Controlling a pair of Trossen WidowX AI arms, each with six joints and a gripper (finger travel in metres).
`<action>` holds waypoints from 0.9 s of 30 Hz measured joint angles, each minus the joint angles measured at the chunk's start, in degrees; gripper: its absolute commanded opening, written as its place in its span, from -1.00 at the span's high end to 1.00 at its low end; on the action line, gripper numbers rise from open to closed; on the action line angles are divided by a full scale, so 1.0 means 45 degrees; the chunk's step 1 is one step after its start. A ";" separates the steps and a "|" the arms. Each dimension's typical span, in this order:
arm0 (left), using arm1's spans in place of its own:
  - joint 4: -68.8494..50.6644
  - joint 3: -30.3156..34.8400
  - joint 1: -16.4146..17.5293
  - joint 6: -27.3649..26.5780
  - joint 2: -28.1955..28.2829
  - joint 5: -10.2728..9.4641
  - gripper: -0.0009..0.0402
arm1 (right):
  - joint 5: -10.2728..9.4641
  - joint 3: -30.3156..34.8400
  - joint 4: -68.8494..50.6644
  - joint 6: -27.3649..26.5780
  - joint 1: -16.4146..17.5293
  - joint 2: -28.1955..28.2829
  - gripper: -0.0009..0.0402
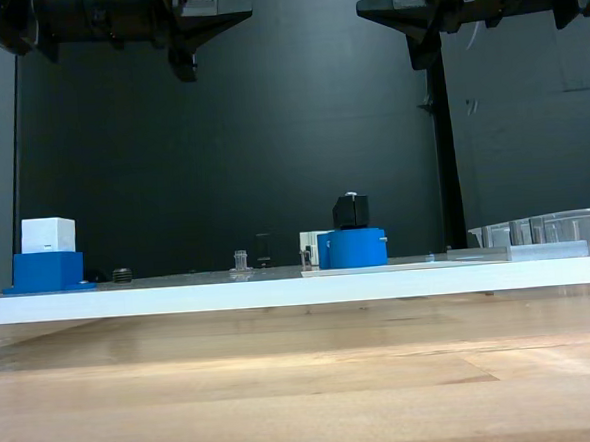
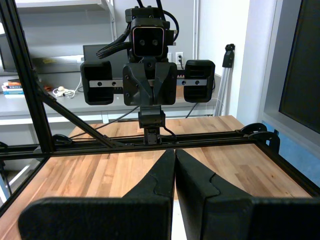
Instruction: Pick the 16mm cylinder and install on the taskboard
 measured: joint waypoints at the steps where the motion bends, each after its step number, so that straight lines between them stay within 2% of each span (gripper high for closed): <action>1: 0.0000 0.0000 -0.0005 0.0000 0.0000 0.0000 0.95 | 0.0000 0.0000 0.0000 0.0000 0.0005 0.0000 0.96; 19: 0.0000 -0.0005 -0.0005 0.0000 0.0005 0.0000 0.95 | 0.0000 0.0000 -0.0005 0.0019 0.0010 0.0000 0.96; 23: 0.0000 -0.0005 -0.0005 0.0000 0.0000 0.0005 0.95 | -0.0005 0.0000 0.0000 0.0602 0.0005 -0.0005 0.96; 27: 0.0000 -0.0005 -0.0005 0.0000 0.0000 0.0005 0.95 | 0.0000 0.0000 -0.0034 0.0622 0.0010 -0.0005 0.96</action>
